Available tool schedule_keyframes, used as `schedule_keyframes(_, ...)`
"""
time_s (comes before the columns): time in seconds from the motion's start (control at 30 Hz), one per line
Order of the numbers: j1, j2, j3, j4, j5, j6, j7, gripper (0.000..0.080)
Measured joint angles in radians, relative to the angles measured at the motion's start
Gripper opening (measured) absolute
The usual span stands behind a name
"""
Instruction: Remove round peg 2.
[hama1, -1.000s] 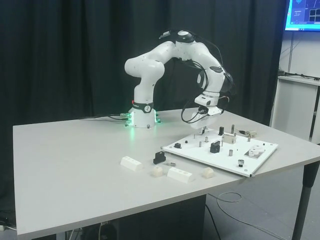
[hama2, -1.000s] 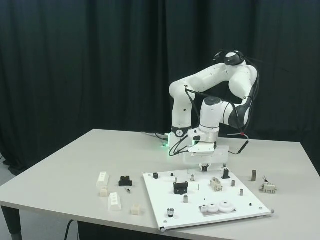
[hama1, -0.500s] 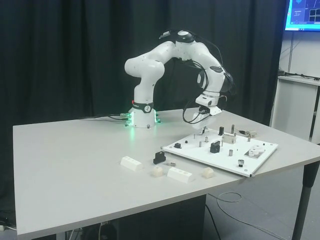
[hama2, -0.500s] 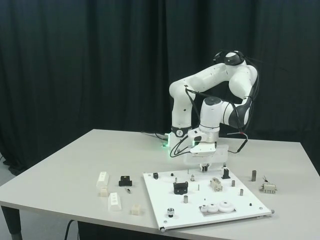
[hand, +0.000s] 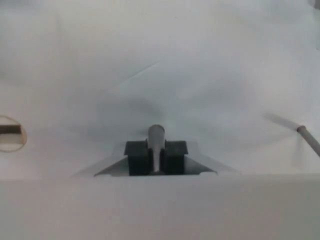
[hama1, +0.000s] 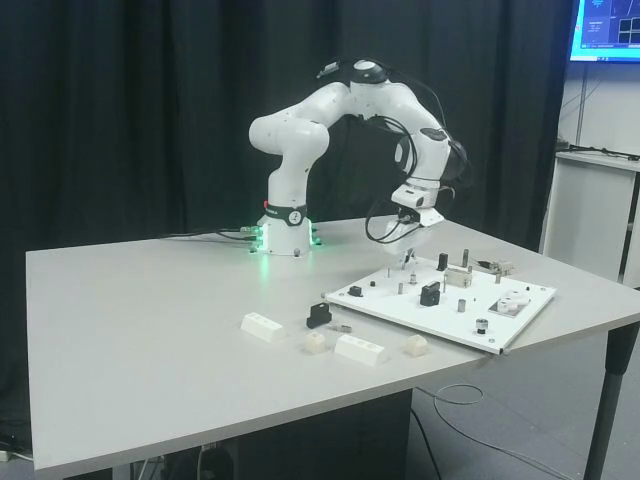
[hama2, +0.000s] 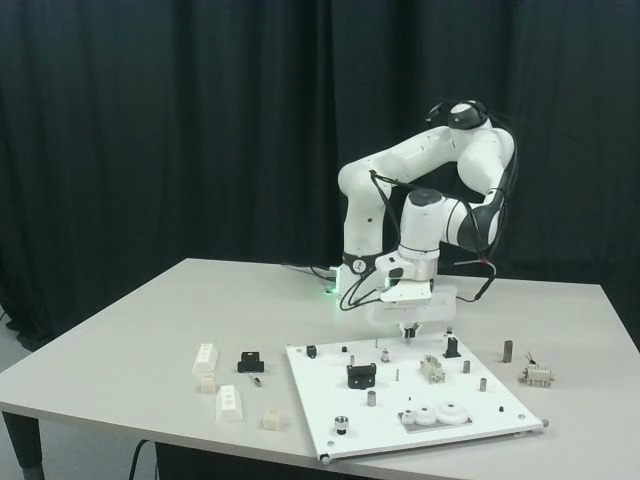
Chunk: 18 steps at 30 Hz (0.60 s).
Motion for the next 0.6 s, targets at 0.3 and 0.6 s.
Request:
schedule_keyframes(0.3, 0.014, 0.0, -0.058, 0.0, -0.051, -0.065, 0.004, 0.0064)
schedule_keyframes(0.6, 0.028, 0.001, -0.114, 0.004, -0.083, -0.12, 0.004, 0.0061)
